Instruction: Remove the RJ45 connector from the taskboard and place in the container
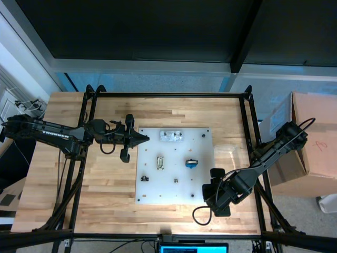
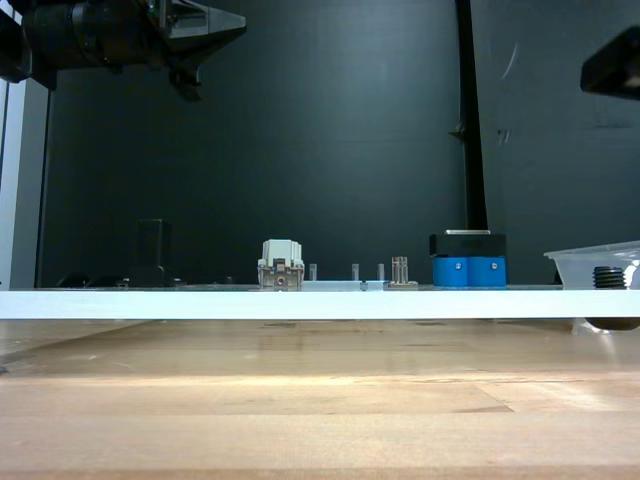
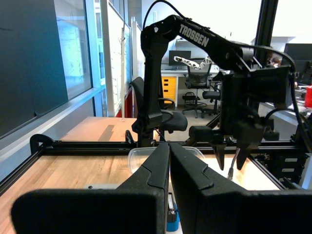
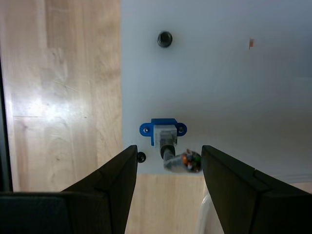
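Both aloft: left claw (image 1: pixel 145 138) closed; right claw (image 4: pixel 168 147) agape

Clear RJ45 connector (image 4: pixel 168 152), coloured wire stub (image 4: pixel 189 161) at tail, sits plugged in blue seat (image 4: pixel 163 127) on white taskboard (image 4: pixel 219 87); clear container (image 2: pixel 572 262) beside board's right edge.

Robotics lab sharing floor with office space. Wooden table (image 1: pixel 105 179) fenced by a black extrusion frame (image 1: pixel 168 95), white task board (image 1: pixel 174 176) lying on top, robot arm marked TROSSEN (image 3: pixel 195 36) standing at the table's edge. Beyond it: office chairs (image 3: pixel 197 78), yellow drawer cabinet (image 3: pixel 169 87), desks with monitors, tall windows (image 3: pixel 73 48) along one wall; cardboard box (image 1: pixel 313 142) beside the table.
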You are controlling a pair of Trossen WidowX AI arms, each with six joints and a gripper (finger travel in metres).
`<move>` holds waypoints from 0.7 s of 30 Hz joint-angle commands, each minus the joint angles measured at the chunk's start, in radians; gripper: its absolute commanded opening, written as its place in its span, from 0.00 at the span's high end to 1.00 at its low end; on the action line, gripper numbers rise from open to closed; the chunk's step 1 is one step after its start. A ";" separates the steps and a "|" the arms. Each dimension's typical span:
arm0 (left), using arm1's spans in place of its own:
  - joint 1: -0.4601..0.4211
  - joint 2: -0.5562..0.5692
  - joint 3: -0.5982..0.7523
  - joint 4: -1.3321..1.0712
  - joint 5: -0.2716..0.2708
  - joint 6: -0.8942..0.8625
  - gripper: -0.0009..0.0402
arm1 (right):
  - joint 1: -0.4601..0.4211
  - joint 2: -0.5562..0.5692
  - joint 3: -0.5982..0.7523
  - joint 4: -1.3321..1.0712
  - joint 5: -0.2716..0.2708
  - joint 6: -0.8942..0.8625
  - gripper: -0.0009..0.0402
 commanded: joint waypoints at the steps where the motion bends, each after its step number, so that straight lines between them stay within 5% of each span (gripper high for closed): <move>1: 0.000 0.000 0.000 0.000 0.000 0.000 0.98 | 0.000 0.001 -0.019 0.020 0.002 0.008 0.54; 21: 0.000 0.000 0.000 0.000 0.000 0.000 0.98 | 0.000 0.024 -0.072 0.118 0.002 -0.007 0.54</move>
